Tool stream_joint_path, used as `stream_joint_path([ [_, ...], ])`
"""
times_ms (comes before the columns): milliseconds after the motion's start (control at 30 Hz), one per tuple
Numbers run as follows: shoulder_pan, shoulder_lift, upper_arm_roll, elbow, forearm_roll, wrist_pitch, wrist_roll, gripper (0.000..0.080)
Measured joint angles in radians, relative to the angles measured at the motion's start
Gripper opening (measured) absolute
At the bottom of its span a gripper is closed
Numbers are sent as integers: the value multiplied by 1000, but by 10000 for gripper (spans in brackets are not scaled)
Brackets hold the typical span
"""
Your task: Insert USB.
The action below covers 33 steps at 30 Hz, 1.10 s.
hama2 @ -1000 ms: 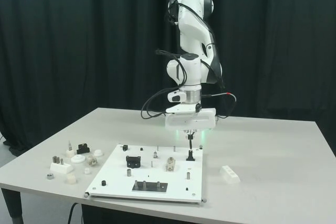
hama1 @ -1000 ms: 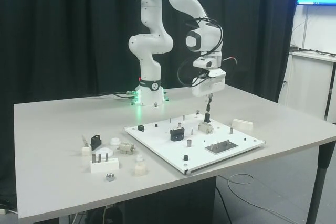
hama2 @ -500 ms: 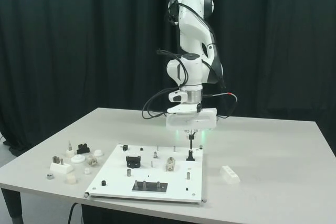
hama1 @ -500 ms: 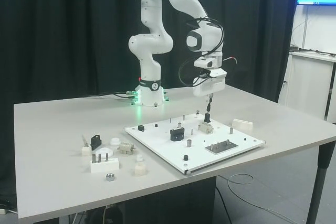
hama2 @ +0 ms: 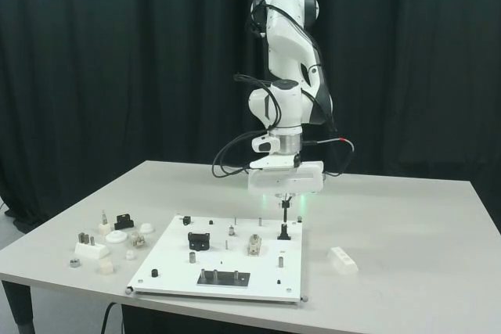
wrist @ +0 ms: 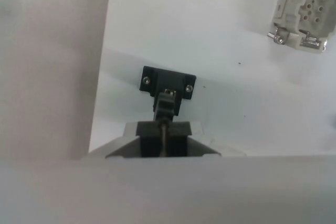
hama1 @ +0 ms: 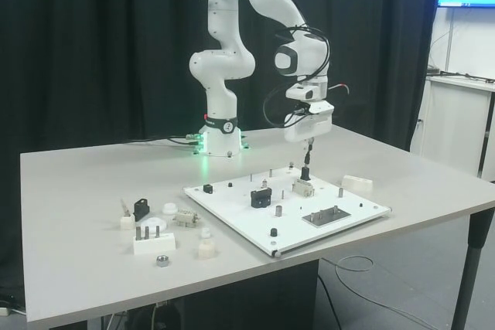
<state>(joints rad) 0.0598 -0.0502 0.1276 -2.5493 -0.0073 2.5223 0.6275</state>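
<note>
Black USB plug point(wrist: 165, 104) in hand point(wrist: 164, 129), above black socket point(wrist: 168, 82).

Multi-pin connector point(wrist: 307, 11) cut off by the wrist picture's edge, small parts point(hama1: 158, 229) beside the board too small to be identified

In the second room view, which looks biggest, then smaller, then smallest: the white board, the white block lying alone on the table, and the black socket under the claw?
1. White board
2. White block
3. Black socket

Grey table point(hama1: 69, 191) — white board point(hama1: 340, 229), loose parts point(hama1: 162, 229).
</note>
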Motion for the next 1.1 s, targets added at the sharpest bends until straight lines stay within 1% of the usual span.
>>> stream_joint_path([
  [1100, -22, 2, -4, -8, 1, 5, 0, 22],
])
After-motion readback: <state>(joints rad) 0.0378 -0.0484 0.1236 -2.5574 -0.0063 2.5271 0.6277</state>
